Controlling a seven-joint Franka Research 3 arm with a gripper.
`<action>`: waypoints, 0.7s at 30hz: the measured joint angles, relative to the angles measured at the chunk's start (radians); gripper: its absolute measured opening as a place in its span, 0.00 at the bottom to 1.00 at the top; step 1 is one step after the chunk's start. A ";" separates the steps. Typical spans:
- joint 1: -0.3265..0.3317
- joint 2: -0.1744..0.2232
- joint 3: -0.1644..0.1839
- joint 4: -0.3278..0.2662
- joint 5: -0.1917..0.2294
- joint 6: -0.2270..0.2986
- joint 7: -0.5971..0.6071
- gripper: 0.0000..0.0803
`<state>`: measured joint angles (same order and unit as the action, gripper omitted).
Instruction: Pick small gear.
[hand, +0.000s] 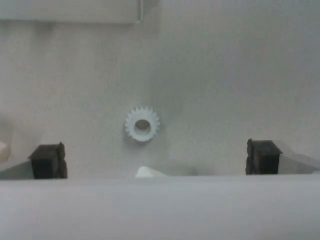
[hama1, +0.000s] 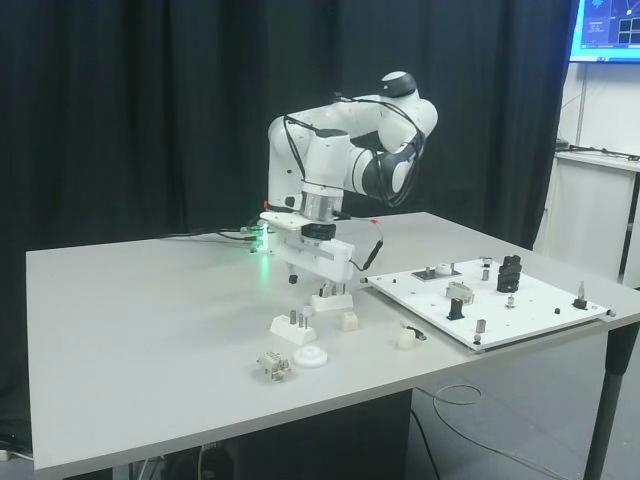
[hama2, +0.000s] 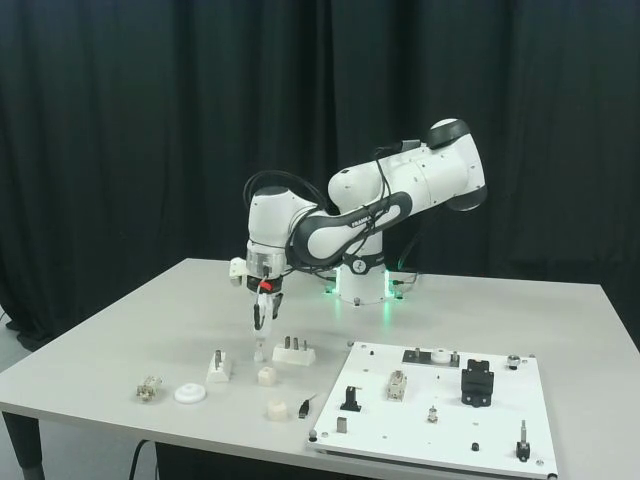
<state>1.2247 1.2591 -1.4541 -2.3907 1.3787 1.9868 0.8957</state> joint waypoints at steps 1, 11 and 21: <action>-0.002 0.001 0.004 0.001 0.004 0.000 0.000 1.00; -0.014 0.017 0.031 0.009 0.024 0.002 -0.002 1.00; -0.028 0.019 0.057 0.017 0.030 0.022 -0.002 1.00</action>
